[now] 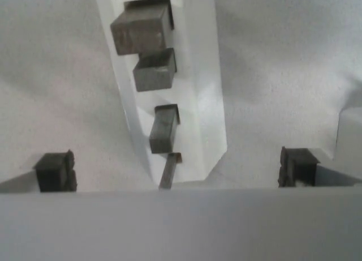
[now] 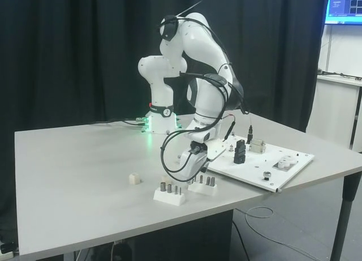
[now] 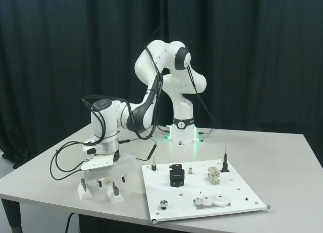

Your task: Pick square peg 1.

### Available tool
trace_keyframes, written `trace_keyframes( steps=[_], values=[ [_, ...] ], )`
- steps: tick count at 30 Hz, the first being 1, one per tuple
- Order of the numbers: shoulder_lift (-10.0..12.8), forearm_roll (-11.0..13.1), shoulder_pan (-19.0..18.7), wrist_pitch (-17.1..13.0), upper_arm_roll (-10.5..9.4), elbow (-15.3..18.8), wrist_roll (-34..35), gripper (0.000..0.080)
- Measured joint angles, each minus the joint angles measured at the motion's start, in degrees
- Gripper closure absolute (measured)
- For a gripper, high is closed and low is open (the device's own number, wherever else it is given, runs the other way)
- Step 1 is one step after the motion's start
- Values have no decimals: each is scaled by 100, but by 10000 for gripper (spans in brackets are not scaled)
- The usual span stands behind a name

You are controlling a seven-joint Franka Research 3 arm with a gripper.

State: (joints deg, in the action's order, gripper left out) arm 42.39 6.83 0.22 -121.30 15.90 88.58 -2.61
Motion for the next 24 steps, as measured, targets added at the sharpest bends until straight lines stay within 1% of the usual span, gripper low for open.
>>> trace_keyframes(
  steps=[12, 13, 17, 18, 23, 24],
  values=[
    [-1, -1, 3, -10, 50, 77, 0, 3],
    [-1, -1, 4, -18, 53, 87, 0, 266],
    [-3, -1, 5, -76, 56, 136, 0, 266],
    [-3, 0, 5, -83, 55, 147, 0, 450],
    [-3, 4, 4, -85, 30, 173, 0, 450],
    [-3, 8, 2, -85, 25, 178, 0, 650]
  ],
)
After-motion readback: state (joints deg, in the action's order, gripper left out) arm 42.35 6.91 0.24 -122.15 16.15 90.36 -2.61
